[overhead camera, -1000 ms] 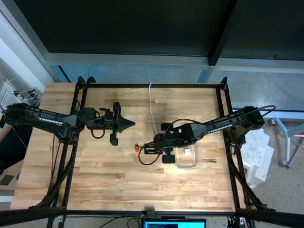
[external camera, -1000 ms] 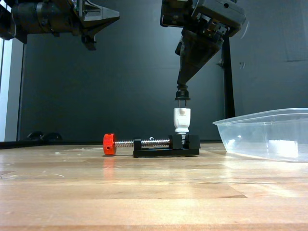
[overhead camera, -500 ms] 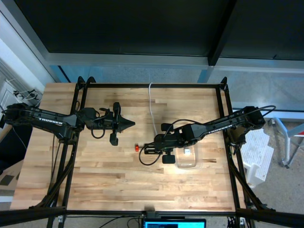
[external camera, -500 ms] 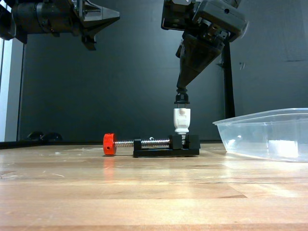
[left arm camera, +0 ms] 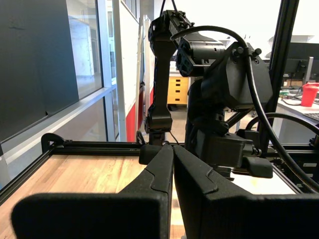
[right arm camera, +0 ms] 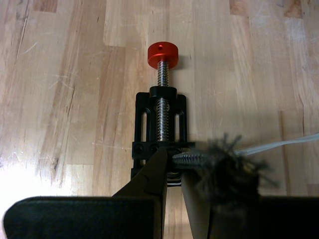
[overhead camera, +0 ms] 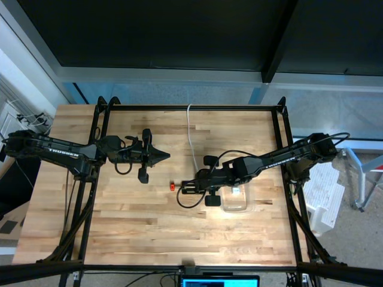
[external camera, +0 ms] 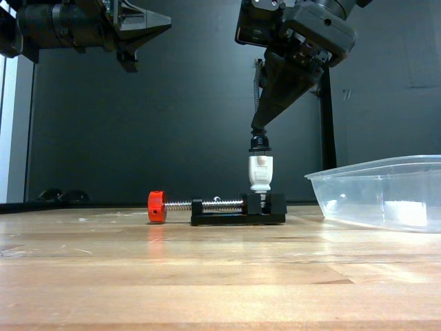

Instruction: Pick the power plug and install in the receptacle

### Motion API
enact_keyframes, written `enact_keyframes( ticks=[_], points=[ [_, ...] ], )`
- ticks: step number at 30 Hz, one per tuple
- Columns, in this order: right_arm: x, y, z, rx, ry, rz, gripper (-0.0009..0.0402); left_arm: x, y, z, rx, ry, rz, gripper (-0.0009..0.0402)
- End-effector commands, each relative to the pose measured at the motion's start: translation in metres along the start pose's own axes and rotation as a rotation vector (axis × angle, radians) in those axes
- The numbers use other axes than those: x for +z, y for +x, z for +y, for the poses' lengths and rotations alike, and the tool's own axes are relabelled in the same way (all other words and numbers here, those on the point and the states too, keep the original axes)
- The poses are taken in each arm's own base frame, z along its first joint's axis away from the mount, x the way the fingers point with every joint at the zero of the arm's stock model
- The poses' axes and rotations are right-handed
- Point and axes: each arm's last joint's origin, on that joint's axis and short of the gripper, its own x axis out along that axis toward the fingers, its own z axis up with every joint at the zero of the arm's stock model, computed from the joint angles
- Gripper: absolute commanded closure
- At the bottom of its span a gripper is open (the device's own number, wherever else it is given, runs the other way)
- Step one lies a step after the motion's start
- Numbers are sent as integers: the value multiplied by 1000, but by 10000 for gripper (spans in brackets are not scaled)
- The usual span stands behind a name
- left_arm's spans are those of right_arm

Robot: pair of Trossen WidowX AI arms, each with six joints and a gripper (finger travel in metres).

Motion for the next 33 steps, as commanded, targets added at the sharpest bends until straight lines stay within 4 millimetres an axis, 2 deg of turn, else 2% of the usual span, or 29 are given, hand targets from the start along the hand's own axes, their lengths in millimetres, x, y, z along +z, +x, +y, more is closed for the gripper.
enact_keyframes(
  ticks=[1, 15, 33],
  points=[
    [-7, 7, 0, 3, -5, 27, 393, 0, 0, 0, 0, 0, 0, 393],
    [-5, 3, -2, -17, 8, -36, 393, 0, 0, 0, 0, 0, 0, 393],
    [-30, 6, -3, -3, 37, -147, 393, 0, 0, 0, 0, 0, 0, 393]
  ],
)
